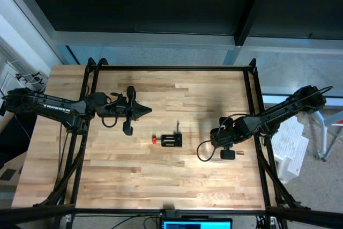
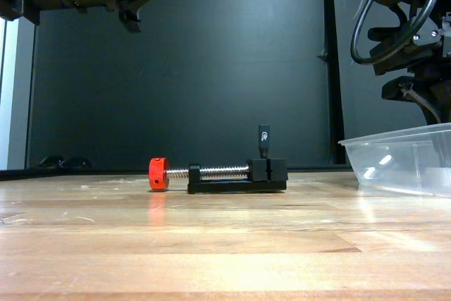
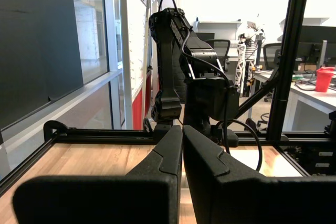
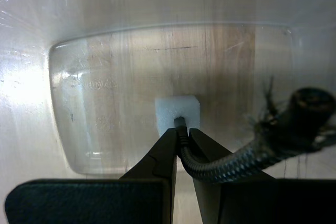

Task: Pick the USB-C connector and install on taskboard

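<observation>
Two robot arms reach in over a wooden table. The pick is the step in hand, and the right arm is doing it.

The right gripper points down into a clear tray at the table's right side. Its fingers are drawn close together and pinch the end of a braided cable. The cable's tip pokes out between the fingertips and touches the connector, a small white square piece. The connector sits over the middle of the tray floor. It is not clear whether it rests on the floor or is already lifted.

The taskboard, a small black clamp block, lies at the table's centre, well apart from the tray. It has a red knob at its left end and a short upright pin near its right end. Nothing is fitted to it yet.

The left gripper hangs high over the table's left half with its fingers together, holding nothing. It is well away from the taskboard and looks parked.

The next move probably calls for a straight lift that clears the tray's wall, with the grip kept firm so the small piece does not slip or twist. After that comes a carry leftward to the taskboard and a careful line-up above it before lowering.
</observation>
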Available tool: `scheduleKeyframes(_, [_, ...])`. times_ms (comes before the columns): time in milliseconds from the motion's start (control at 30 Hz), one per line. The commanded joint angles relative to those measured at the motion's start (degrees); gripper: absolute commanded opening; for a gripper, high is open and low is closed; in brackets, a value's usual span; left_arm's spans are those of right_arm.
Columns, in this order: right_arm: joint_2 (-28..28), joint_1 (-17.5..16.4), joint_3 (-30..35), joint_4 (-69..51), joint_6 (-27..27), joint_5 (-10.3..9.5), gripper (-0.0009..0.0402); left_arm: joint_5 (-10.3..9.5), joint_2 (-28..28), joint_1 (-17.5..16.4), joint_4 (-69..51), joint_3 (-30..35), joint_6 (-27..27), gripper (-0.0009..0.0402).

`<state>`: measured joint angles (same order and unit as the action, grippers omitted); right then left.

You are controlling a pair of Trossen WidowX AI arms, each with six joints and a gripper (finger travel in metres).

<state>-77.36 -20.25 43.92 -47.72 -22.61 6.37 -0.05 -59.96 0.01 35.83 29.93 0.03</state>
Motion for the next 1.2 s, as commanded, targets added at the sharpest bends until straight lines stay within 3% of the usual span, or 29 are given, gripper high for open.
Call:
scheduleKeyframes(33, [0.1, 0.0, 0.0, 0.0, 0.0, 0.02, 0.0000, 0.02, 0.0, 0.0, 0.0, 0.0, 0.0, 0.0000])
scheduleKeyframes(500, [2.5, 0.0, 2.6, -3.6, 0.9, 0.02, 0.0000, 0.02, 0.0, 0.0, 0.0, 0.0, 0.0, 0.0000])
scheduleKeyframes(900, [2.8, 0.1, 14.6, -14.1, 1.1, 0.04, 0.0000, 0.02, 0.0, 0.0, 0.0, 0.0, 0.0, 0.0000])
scheduleKeyframes(1200, [1.6, 1.0, 17.9, -15.5, 1.1, -0.02, 0.0000, 0.02, 0.0, 0.0, 0.0, 0.0, 0.0, 0.0000])
